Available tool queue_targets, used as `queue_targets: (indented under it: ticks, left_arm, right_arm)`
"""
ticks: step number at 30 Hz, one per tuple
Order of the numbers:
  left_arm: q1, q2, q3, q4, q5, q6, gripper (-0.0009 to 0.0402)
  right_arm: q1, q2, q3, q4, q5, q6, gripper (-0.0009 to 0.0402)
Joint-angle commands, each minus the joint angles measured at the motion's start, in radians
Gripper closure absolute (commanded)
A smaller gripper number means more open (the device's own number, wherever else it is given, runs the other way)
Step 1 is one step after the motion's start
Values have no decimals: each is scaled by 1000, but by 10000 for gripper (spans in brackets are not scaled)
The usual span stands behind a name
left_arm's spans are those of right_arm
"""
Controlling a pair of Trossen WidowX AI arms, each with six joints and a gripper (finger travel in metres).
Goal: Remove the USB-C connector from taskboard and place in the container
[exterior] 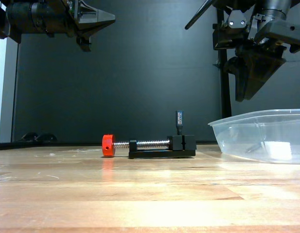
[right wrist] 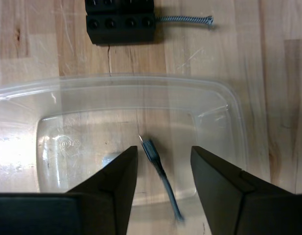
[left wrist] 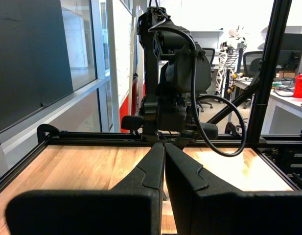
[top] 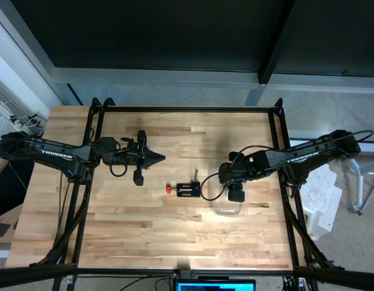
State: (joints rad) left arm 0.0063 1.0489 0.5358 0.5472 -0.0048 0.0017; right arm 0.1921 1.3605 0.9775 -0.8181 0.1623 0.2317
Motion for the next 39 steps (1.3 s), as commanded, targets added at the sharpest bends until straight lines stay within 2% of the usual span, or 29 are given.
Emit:
queue_targets:
  ticks: [1,8,12,15,21,24,26,29,32,39]
  left_arm:
    - [0,0,0,0,0,0,393]
    - [0,0,0,0,0,0,393]
    - [0,0,0,0,0,0,393]
    - [0,0,0,0,0,0,393]
    - [0,0,0,0,0,0,393]
    - [0,0,0,0,0,0,393]
    - [0,0,0,0,0,0,393]
    - [0,0,0,0,0,0,393]
    - [0,0,0,0,0,0,393]
    - [0,0,0,0,0,0,393]
  right_arm:
    - [2,-26,1,0,-1,-1,218]
    - [2,-66,1,17,-2,7,213]
    - [-24,-98,1,130,-8,-46,234]
    - [-43,-123,1,246,-33,-108,263]
    - [-84,-136,-8,435,-41,-178,347]
    - [-115,-144,-39,558,-109,-196,399]
    - [-131,-151,-68,651,-137,-195,386]
    - [-153,-166,-110,769,-140,-198,392]
    - [-171,-174,-146,877,-167,-214,392]
    - [-202,-177,-220,1107,-166,-219,393]
